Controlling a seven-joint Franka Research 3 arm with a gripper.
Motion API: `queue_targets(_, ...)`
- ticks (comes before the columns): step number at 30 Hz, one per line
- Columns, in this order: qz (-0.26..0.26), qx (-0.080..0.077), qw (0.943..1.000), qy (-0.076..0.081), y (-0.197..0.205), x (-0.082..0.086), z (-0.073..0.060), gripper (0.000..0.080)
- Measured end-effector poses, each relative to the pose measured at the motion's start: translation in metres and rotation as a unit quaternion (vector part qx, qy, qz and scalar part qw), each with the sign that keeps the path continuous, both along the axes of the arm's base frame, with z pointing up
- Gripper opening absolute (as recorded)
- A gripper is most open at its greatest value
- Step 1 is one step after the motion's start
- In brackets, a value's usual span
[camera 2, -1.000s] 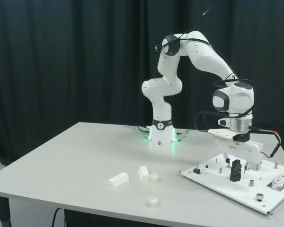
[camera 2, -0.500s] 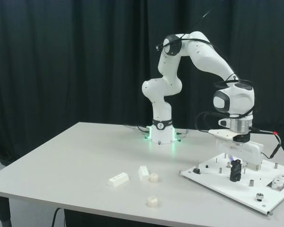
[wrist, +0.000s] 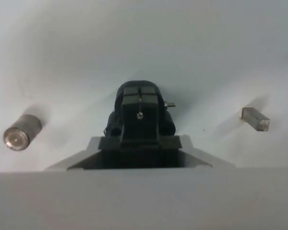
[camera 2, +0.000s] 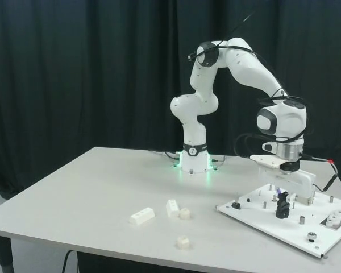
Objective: Remove D-SUB.
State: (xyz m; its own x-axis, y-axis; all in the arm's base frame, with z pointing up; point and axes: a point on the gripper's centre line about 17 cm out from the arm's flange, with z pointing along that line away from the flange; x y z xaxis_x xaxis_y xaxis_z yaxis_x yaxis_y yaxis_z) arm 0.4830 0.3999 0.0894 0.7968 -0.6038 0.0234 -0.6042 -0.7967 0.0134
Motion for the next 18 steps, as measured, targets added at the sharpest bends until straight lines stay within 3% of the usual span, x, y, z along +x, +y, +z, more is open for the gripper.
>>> queue_targets(18, 0.005, -0.01, 0.9999, 0.007, 0.001, -0.009, 0.04, 0.0154)
